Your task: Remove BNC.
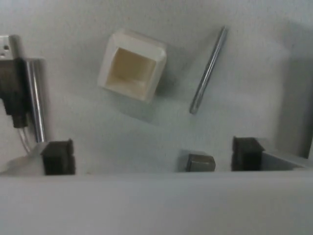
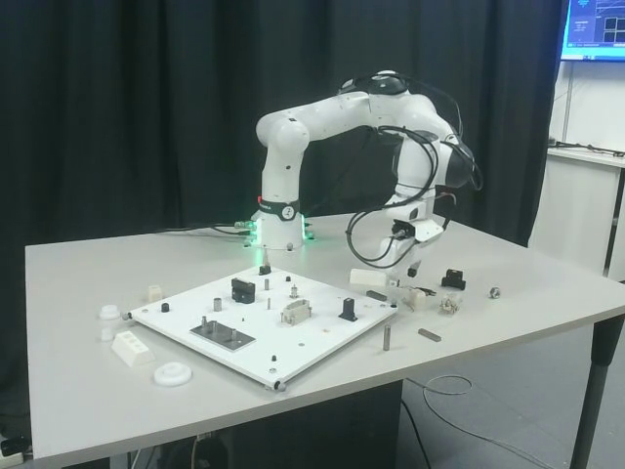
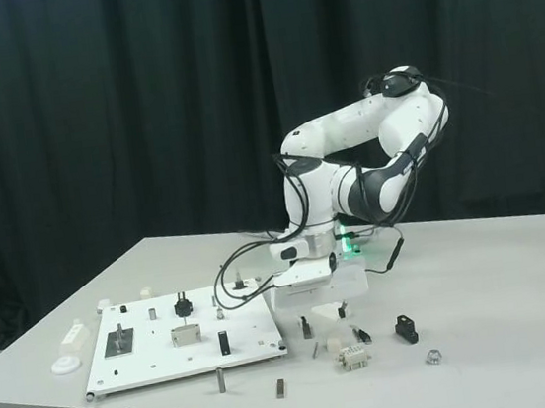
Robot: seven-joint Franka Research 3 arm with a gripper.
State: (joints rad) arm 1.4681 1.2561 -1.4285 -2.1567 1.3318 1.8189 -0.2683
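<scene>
Off the edge of the white board (image 2: 293, 347), the gripper (image 1: 152, 157) hovers over the grey table (image 2: 78, 293), fingers spread wide and holding nothing. A white cup (image 1: 132, 66) and a thin rod (image 1: 209, 69) lie beneath it. I cannot tell which small part is the BNC.

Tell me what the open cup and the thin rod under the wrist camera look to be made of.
Cup: probably moulded plastic, white, matte, with thick walls and rounded edges. Rod: likely metal, grey and smooth, with a bright streak of reflected light along its length. Neither can be confirmed by look alone.
</scene>
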